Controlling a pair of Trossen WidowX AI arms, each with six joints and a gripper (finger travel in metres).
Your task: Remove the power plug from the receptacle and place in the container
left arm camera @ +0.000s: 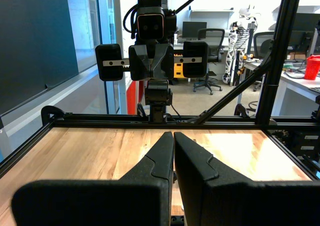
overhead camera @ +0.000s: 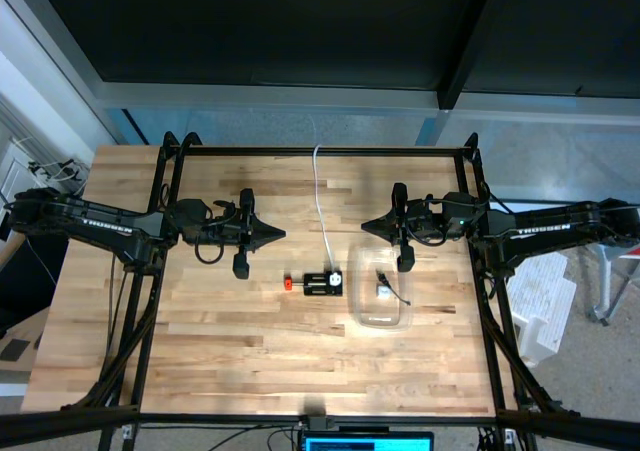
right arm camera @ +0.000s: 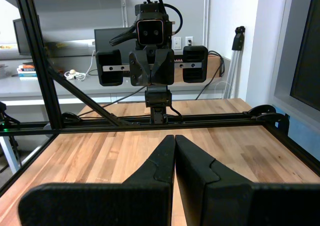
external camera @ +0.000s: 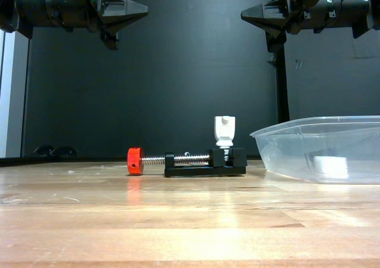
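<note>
Seen from above, the wooden table point(overhead camera: 200, 351) carries a small black vise point(overhead camera: 320, 284) near its centre. A red knob point(overhead camera: 288, 283) sits at the vise's 9 o'clock end, and the white receptacle point(overhead camera: 336, 279) is gripped at its 3 o'clock end. A long white cable point(overhead camera: 321, 196) runs from the receptacle toward 12 o'clock and past the far edge. A black frame point(overhead camera: 320, 151) borders the table, and a laptop screen point(overhead camera: 365, 439) shows at 6 o'clock, at the near edge.

The container point(overhead camera: 356, 311), a clear tray with rounded corners, lies just beside the vise at its 3 o'clock. The power plug point(overhead camera: 383, 280) is tiny and black and rests on the container's floor, next to a small white mark point(overhead camera: 383, 290). Its short thin cord trails toward 4 o'clock. From table height the receptacle point(external camera: 224, 130) stands upright above the vise point(external camera: 205, 163), apart from the plug. The plug itself cannot be made out through the container point(external camera: 320, 146) wall.

My left gripper point(overhead camera: 278, 234) hovers high above the table at the vise's 11 o'clock. My right gripper point(overhead camera: 368, 226) hovers at the vise's 1 o'clock, toward 12 o'clock from the container. The two tips point at each other. On each, the fingers are pressed together, holding and touching nothing; both wrist views show this for the left gripper point(left arm camera: 173, 136) and the right gripper point(right arm camera: 175, 137).
</note>
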